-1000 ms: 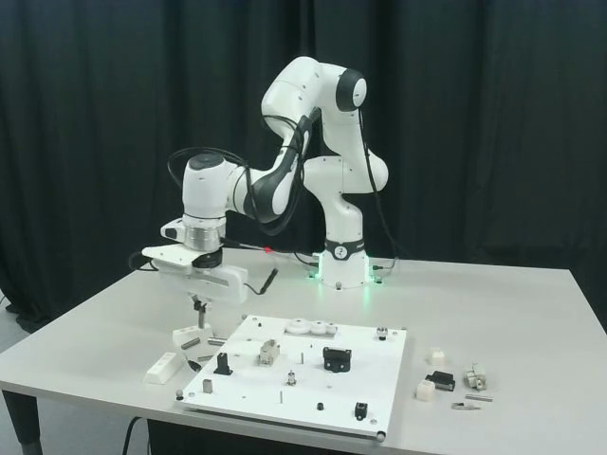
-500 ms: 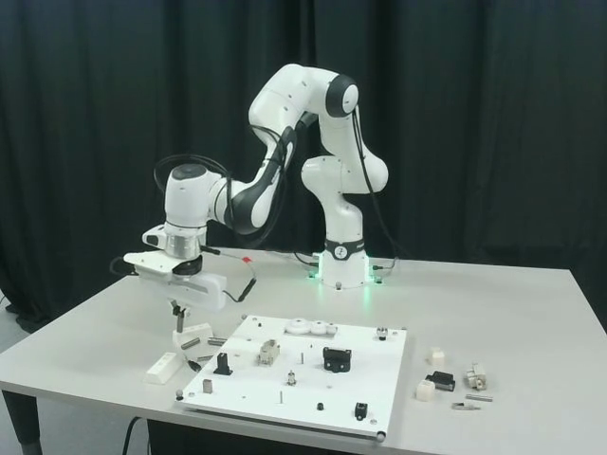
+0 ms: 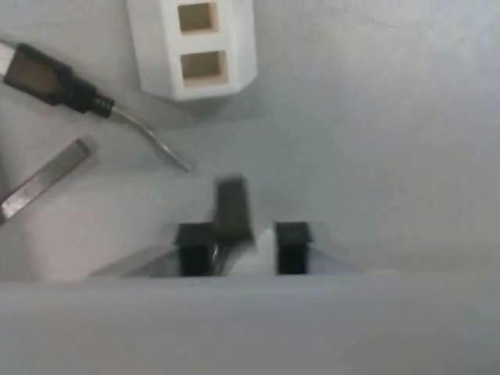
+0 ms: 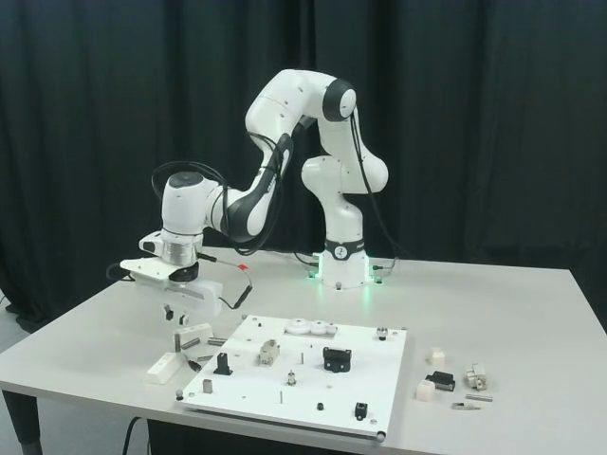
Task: Place square peg 3.
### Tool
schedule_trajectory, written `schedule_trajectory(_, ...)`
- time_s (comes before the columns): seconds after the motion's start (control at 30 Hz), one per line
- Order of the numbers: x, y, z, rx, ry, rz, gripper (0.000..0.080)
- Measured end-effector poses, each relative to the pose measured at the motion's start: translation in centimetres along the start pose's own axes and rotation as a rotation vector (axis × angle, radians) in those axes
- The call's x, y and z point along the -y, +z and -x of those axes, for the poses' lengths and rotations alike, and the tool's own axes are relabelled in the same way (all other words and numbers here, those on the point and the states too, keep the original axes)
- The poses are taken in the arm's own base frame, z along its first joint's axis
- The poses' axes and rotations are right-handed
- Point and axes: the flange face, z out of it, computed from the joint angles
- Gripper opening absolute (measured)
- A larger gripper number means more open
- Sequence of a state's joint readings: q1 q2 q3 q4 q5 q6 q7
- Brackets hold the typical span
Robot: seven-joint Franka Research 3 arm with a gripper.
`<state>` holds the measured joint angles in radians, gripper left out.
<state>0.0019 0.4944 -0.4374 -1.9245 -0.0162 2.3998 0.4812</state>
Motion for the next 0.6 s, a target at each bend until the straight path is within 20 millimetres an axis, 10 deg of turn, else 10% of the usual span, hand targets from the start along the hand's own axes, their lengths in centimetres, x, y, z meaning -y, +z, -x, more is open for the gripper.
schedule_trajectory(0.07, -0.03, 0.08, -0.06, 0.0, 0.005, -0.003, 0.0106)
schedule_trajectory(0.1, -0.05, 0.12, -0.11, 0.0, 0.007, -0.004, 0.0314)
schedule_trajectory(0.37, -0.1, 0.47, -0.55, -0.002, 0.014, -0.002, 0.0314)
schedule_trajectory(0.4, -0.09, 0.53, -0.59, -0.002, 0.014, -0.002, 0.0757)
schedule_trajectory(0.6, -0.03, 0.87, -0.76, 0.0, 0.021, -0.004, 0.079)
